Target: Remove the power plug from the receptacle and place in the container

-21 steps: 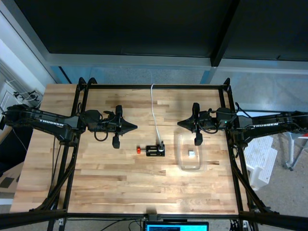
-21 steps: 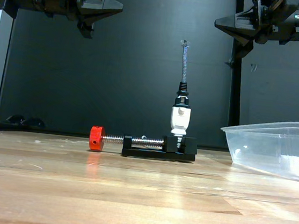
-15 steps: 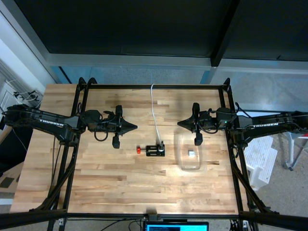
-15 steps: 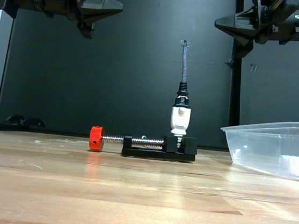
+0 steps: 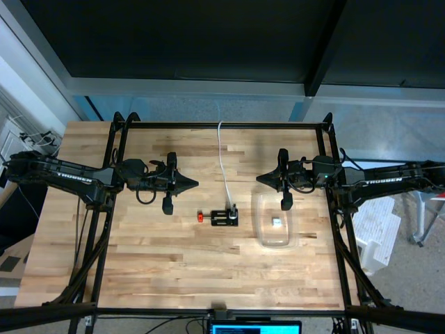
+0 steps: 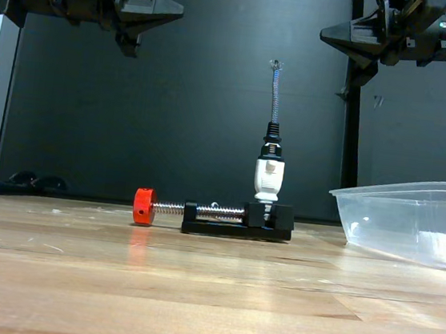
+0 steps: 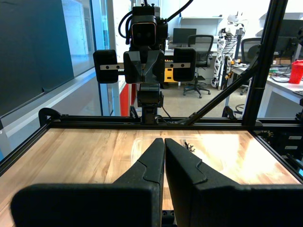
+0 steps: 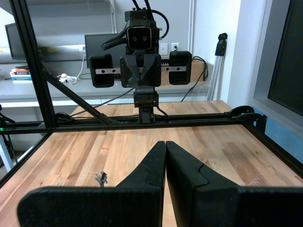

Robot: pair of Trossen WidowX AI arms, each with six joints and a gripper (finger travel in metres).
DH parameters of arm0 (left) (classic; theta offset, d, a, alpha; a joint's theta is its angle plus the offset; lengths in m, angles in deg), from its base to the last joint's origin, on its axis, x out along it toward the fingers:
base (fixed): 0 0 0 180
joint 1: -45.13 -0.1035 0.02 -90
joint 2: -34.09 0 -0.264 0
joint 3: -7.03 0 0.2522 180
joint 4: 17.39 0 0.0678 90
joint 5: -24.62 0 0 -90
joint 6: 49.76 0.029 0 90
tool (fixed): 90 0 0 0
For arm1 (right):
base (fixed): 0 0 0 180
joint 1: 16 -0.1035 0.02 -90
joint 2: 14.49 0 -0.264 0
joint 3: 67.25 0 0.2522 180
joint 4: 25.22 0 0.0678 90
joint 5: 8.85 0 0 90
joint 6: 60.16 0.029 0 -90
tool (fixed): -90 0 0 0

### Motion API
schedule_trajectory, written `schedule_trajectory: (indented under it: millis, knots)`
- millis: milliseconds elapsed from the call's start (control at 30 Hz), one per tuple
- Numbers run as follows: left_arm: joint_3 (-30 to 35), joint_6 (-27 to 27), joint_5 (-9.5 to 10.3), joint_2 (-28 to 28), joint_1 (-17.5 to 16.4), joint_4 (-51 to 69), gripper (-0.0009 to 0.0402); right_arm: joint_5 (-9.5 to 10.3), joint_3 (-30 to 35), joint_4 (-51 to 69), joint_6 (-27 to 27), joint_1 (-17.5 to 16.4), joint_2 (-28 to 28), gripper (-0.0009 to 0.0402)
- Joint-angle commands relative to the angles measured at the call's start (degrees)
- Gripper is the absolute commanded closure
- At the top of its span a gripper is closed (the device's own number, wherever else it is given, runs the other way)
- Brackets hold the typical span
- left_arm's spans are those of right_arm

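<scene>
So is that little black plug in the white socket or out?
In. The power plug sits upright atop the receptacle; the left tool and right tool hover shut, high on either side.

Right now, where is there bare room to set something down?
The table is bare along its near strip, in front of the clamp and container. Crowded: the middle, with cord, clamp and container, the shut left gripper and right gripper raised above it.
</scene>
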State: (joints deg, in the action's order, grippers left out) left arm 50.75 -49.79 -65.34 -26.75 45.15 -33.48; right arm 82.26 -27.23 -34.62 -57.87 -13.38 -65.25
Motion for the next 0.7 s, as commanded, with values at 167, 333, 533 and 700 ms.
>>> schedule_trajectory:
  millis: [167, 333, 533, 700]
  knots:
    - [0.0, 0.0, 0.0, 0.0, 0.0, 0.0, 0.0393, 0.02, 0.0, -0.1, 0.0, 0.0, 0.0, 0.0393]
    - [0.0, 0.0, 0.0, 0.0, 0.0, 0.0, 0.0393, 0.0, 0.0, -2.0, 0.1, 0.0, 0.0, 0.0393]
    - [0.0, 0.0, 0.0, 0.0, 0.0, 0.0, 0.0393, 0.57, 1.1, 2.3, 0.5, -0.1, 0.0, 0.0393]
    - [0.0, 0.0, 0.0, 0.0, 0.0, 0.0, 0.0393, 0.55, 5.8, 15.6, 1.9, -0.3, -0.2, 0.0393]
